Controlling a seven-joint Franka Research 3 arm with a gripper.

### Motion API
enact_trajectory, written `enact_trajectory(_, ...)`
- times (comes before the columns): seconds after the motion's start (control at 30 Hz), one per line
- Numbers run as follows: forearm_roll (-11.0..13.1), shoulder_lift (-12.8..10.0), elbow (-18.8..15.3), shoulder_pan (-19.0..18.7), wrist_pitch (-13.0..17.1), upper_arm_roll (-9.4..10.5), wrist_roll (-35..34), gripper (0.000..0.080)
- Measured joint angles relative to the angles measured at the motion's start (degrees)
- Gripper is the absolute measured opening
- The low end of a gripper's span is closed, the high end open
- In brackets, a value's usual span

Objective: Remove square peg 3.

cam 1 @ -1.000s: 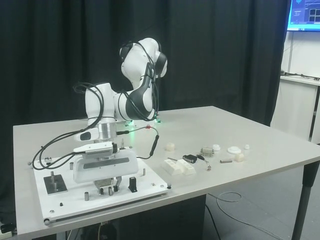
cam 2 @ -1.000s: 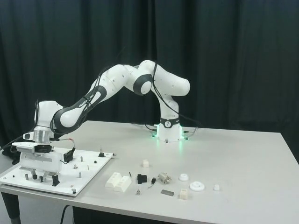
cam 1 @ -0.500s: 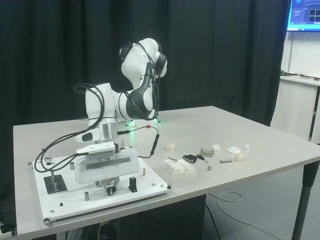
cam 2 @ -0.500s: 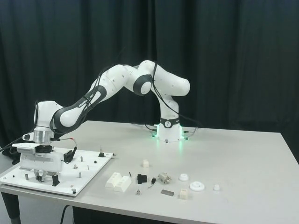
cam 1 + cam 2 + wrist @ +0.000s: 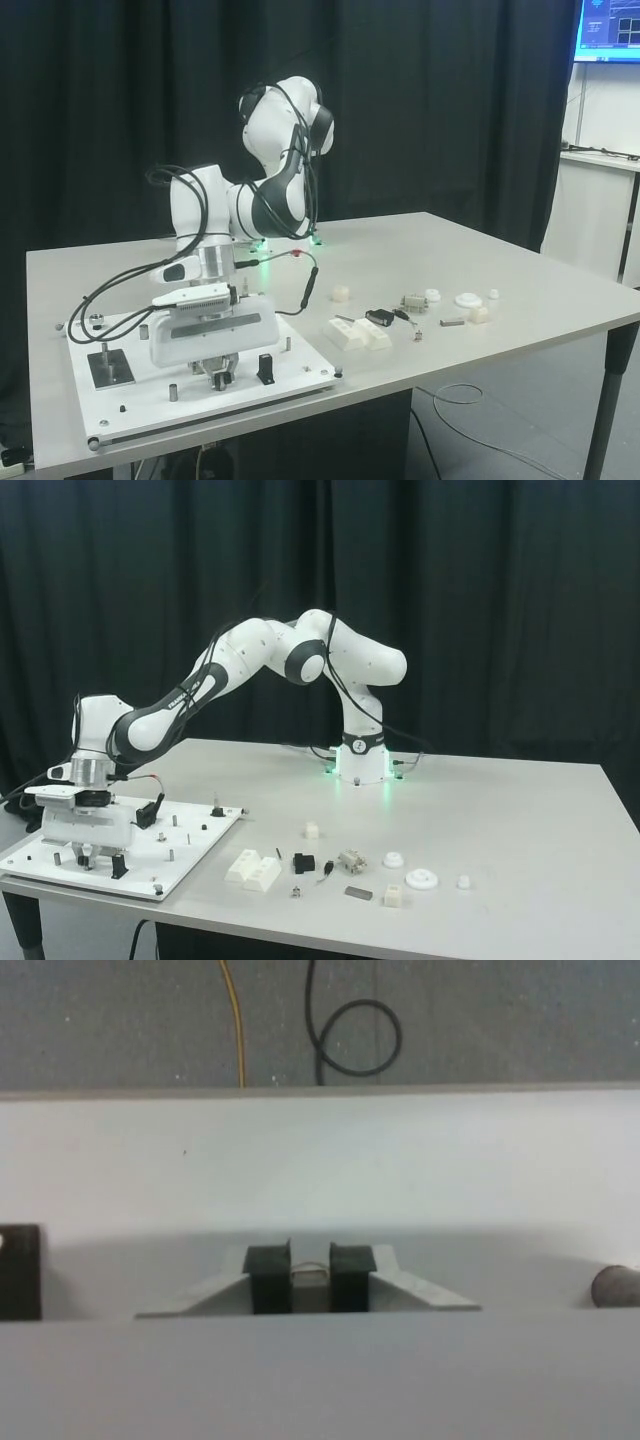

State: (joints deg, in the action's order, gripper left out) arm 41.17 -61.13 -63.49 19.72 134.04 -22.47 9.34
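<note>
A grey table (image 5: 480, 262) carries a white board (image 5: 300, 385) and small scattered parts (image 5: 372, 322).

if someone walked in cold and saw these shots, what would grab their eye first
Most likely the white jointed robot arm, arching from its base at the back of the grey table down to the white square board at one end. There its tool is shut on a small pale peg. After that, the scatter of small white parts beside the board.
</note>
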Motion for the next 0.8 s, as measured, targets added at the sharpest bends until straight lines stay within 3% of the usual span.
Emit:
enact_trajectory(0.43,0.0,0.58,2.4,0.0,-4.77,-1.63,-0.16,0.0077)
enact_trajectory(0.8,0.0,1.02,4.34,0.0,-6.99,-3.31,-0.72,0.0077)
